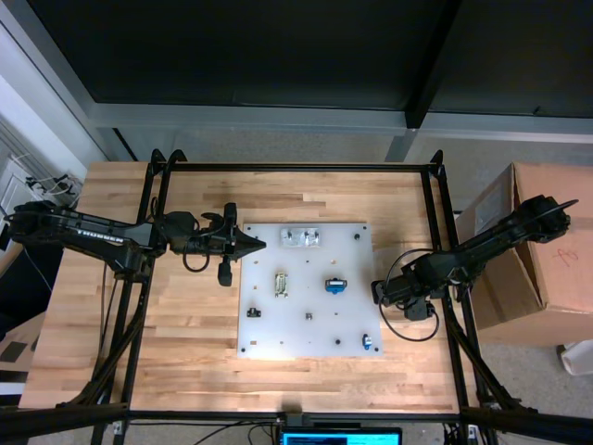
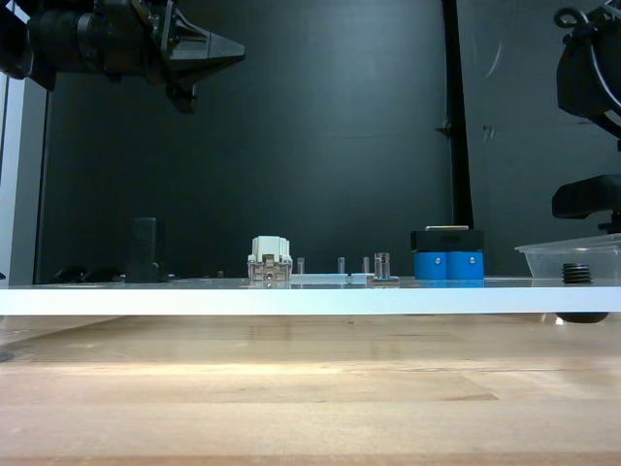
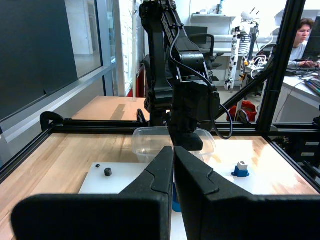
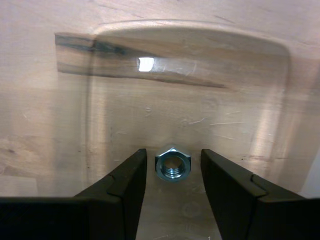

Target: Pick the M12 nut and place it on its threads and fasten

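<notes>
Pick step: right hand point(image 4: 173, 151), apart, straddles M12 nut point(image 4: 172, 166) lying free in clear tray point(image 4: 190, 75), next clamp squarely; left hand point(image 3: 173, 155), together, hangs above white board's point(image 1: 320, 343) left edge.

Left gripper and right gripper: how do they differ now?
The left gripper hangs high above the left edge of the white board; the right gripper is down in the clear tray beside the board's right edge. The left gripper's fingers are shut, empty; the right gripper's fingers are open, either side of the M12 nut lying free in the tray. Both have black fingers.
</notes>
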